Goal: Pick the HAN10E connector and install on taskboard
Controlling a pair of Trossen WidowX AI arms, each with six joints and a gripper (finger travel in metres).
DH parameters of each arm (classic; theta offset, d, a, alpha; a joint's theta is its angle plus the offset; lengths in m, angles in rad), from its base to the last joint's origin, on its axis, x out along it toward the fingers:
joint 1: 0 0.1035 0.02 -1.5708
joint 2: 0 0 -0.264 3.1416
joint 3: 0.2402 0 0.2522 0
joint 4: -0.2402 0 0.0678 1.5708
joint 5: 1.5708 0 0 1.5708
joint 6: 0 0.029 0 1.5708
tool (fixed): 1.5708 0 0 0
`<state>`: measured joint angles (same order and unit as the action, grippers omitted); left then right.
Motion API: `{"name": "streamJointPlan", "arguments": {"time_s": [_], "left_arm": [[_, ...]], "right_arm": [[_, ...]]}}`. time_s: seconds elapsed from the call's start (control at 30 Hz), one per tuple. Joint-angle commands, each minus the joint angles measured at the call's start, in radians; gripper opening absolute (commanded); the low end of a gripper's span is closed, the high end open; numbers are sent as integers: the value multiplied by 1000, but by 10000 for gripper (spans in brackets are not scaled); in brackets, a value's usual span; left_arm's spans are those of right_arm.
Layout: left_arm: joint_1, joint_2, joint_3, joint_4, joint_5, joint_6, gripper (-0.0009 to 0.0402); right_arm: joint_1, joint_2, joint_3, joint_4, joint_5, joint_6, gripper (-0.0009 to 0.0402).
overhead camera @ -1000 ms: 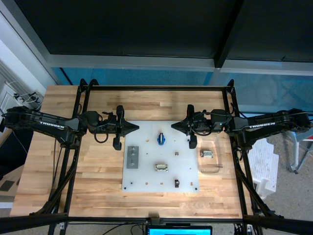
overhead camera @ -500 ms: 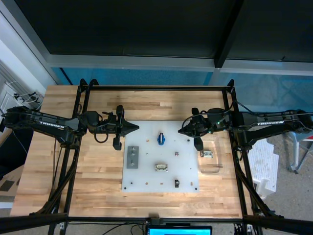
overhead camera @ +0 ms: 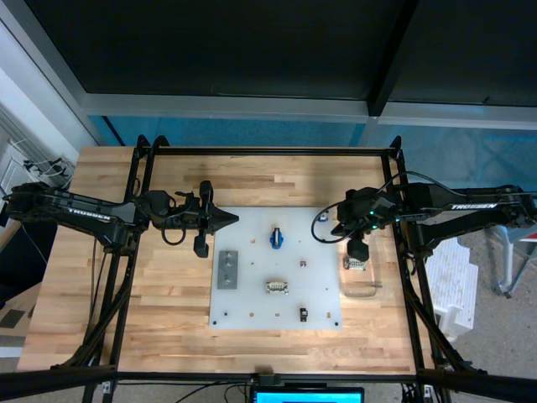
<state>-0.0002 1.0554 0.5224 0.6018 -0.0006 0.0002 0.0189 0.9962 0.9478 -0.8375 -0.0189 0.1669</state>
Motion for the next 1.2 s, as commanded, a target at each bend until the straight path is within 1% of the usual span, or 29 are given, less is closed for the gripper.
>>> {"name": "streamJointPlan", "arguments": {"time_s": [0.03, 0.2, 0.27, 0.33, 0.5, 0.57, 0.63, 0.73, 0.8, 0.9, 0.93, 1.03, 1.1, 1.2], "left_arm": [[0, 0, 0, 0, 0, 0, 1], [0, 0, 0, 0, 0, 0, 1], [0, 0, 0, 0, 0, 0, 1], [0, 0, 0, 0, 0, 0, 1], [0, 0, 0, 0, 0, 0, 1], [0, 0, 0, 0, 0, 0, 1], [0, 0, 0, 0, 0, 0, 1], [0, 0, 0, 0, 0, 0, 1], [0, 0, 0, 0, 0, 0, 1], [0, 0, 0, 0, 0, 0, 1], [0, 0, 0, 0, 0, 0, 1], [0, 0, 0, 0, 0, 0, 1], [0, 0, 0, 0, 0, 0, 1], [0, 0, 0, 0, 0, 0, 1]], "right_arm": [[3, 1, 35, -110, 2, 3, 0], [9, 8, 79, -245, 0, -5, 0], [10, 13, 85, -282, 1, -28, 0], [11, 22, 85, -307, 0, -30, 0], [19, 73, 85, -382, 1, -45, 0], [23, 93, 85, -401, 7, -47, 0], [36, 108, 85, -414, 27, -45, 0], [58, 131, 78, -430, 29, -39, 0], [69, 140, 64, -429, 27, -14, 0], [86, 145, 34, -421, 27, -10, 2], [98, 145, 24, -417, 28, 5, 4], [134, 145, -6, -385, 38, 8, 21], [148, 144, -27, -362, 38, 9, 40], [166, 145, -54, -336, 38, 10, 79]]}}
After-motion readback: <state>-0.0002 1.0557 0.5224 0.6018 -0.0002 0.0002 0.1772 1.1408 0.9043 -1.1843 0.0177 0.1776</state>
